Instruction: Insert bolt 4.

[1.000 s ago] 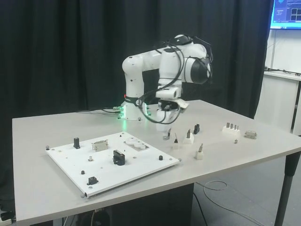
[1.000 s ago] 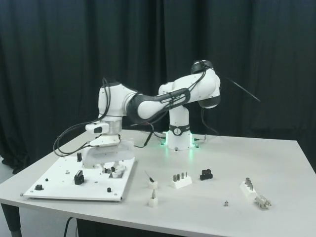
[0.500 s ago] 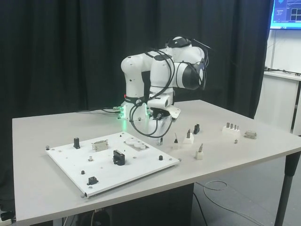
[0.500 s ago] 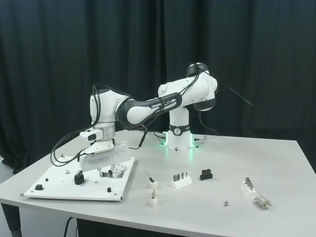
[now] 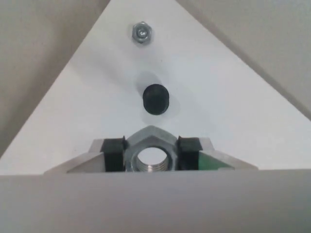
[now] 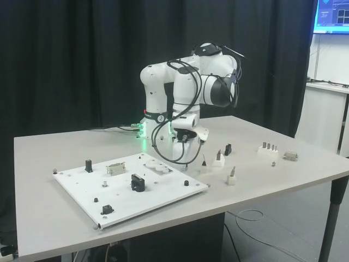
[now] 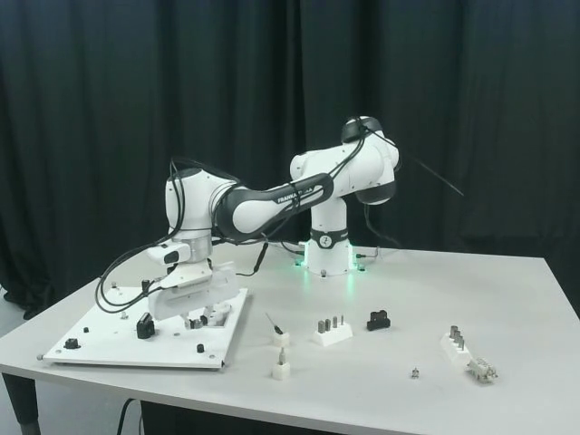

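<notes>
Item: white two-finger gripper (image 5: 151,156), low over the near corner of the flat white assembly board (image 6: 82,185). Its black pads (image 5: 113,153) are closed on a grey metal hexagonal bolt head (image 5: 150,155), seen end-on in the wrist view with a threaded bore at its centre. The bolt is off the board, carried in the pincer.

Progress: bolt picked and brought over the board; insertion not yet done. No seat for it shows directly under the fingertips, so the target hole cannot be identified.

Neighbours on board: a small black round-topped peg (image 5: 155,99) stands just beyond the held bolt, apart from it. A small grey hex nut (image 5: 142,33) sits farther on, near the board's pointed corner. In the first room view a black block fixture (image 6: 137,183) stands mid-board, well apart from the gripper.

Edges and room: in the wrist view two board edges converge to that corner, with bare grey table (image 6: 272,180) beyond. Judged: room is tight toward the black peg and toward both edges. Small white part holders (image 6: 231,179) stand on the table near that corner, so outward sweeps need care.
</notes>
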`<state>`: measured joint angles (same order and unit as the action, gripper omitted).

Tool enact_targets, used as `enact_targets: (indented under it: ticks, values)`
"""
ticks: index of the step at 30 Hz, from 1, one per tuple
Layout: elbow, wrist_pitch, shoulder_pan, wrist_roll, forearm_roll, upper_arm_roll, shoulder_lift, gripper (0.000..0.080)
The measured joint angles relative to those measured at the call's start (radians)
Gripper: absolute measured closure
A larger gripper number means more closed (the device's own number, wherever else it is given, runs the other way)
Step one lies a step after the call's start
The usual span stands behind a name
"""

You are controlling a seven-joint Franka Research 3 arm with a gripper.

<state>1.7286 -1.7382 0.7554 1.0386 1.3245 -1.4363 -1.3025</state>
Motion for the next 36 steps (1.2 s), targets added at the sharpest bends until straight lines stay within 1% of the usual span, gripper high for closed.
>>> enact_targets:
  ticks: [10,24,36]
  values:
    - [0.013,-0.010,0.010,0.034,0.003,0.012,0.000,0.0577]
    - [0.048,-0.065,0.042,0.050,0.013,0.034,0.000,0.0577]
    - [0.052,-0.093,0.044,0.050,0.019,0.056,0.000,0.0577]
